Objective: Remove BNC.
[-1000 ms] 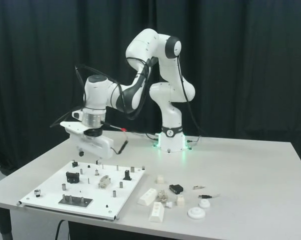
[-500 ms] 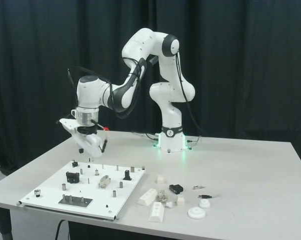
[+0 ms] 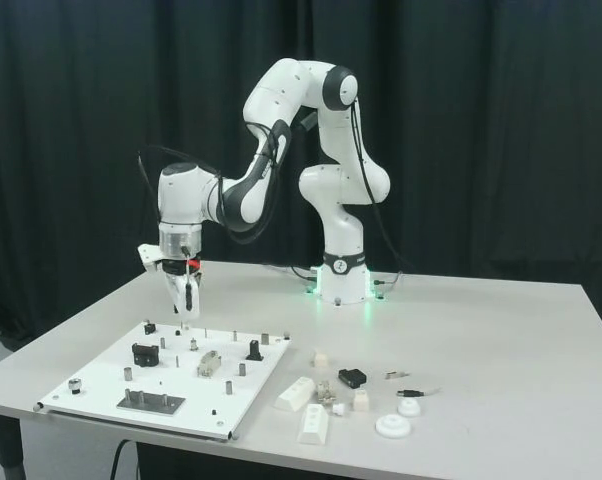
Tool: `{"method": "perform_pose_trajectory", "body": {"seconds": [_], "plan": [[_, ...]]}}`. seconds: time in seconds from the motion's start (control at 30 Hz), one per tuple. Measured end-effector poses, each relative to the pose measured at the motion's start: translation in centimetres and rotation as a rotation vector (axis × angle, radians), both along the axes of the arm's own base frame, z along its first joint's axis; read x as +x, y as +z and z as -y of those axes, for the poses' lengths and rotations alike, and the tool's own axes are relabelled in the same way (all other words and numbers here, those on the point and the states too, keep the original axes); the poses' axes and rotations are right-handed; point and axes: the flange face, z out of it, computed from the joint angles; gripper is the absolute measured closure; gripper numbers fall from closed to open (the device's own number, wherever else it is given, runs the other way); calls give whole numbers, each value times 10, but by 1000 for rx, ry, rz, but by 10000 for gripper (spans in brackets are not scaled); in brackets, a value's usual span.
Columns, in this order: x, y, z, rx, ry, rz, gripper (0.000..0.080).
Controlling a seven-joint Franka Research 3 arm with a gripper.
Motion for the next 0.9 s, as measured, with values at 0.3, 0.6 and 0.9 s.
{"method": "perform_pose_trajectory", "body": {"seconds": [0.3,0.6,0.9], "plan": [[-14,-16,-2,9,-118,-15,3],[-20,-24,-2,32,-168,-20,3],[-23,-32,2,43,-157,-14,3]]}}
